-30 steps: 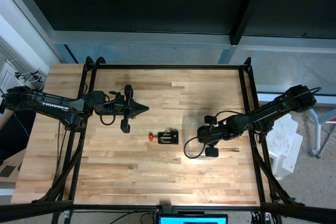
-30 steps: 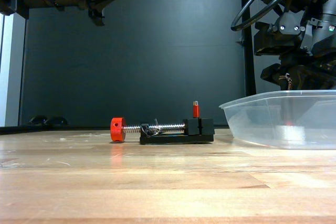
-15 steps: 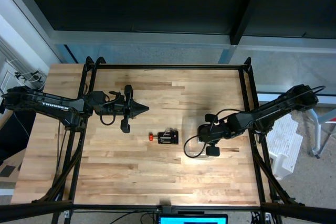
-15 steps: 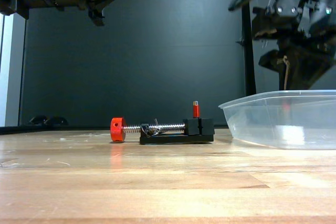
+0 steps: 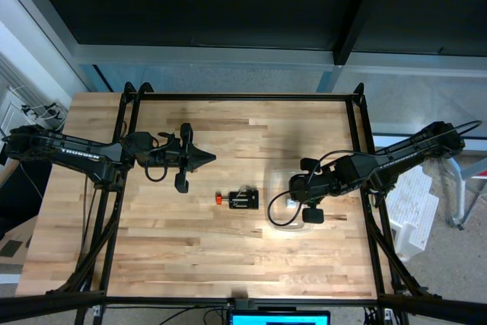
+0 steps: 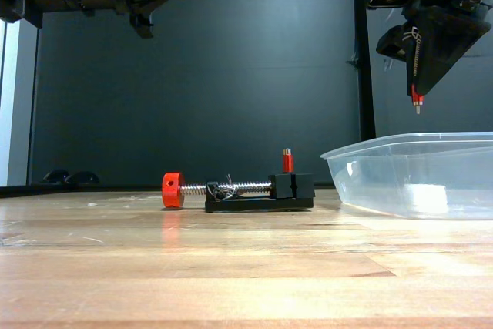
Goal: Pick the RCA connector and install on taskboard
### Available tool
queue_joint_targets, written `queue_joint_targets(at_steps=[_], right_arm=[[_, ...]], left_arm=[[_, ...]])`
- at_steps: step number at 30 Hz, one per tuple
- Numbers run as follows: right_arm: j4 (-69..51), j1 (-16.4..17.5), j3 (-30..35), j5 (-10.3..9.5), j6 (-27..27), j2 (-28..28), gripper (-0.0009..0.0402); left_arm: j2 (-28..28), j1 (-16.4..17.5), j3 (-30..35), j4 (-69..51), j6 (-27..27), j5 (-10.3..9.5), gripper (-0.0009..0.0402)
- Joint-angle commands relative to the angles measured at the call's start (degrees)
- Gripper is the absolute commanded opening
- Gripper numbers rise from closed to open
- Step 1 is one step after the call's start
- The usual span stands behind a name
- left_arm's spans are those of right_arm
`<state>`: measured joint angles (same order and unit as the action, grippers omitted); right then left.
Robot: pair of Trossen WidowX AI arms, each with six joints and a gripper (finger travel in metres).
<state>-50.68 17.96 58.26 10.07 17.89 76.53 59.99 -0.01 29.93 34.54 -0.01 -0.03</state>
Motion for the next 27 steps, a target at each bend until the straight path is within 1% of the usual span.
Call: queue_joint_targets(at_steps=[1,5,9,24,27], right_arm=[[0.2,-0.1,0.1,-0.02,0.0,0.1,0.0002],[2.2,-0.3,0.4,-0.04,0.0,1.3,0.0002],[2.4,-1.3,3.0,-0.07,-0.5,4.5,0.0002],[3.7,-5.4,17.5,-0.17,-1.9,19.5,0.0002],[3.7,-5.8,20.1,-0.63,-2.0,22.0,0.0002]], left_arm=[[0.0,0.0,0.0,0.0,0.0,0.02,0.0000],[0.0,0.0,0.0,0.0,0.0,0.02,0.0000],[0.0,0.0,0.0,0.0,0.0,0.02,0.0000],[0.0,0.0,0.0,0.0,0.0,0.02,0.0000],[0.0,0.0,0.0,0.0,0.0,0.02,0.0000]])
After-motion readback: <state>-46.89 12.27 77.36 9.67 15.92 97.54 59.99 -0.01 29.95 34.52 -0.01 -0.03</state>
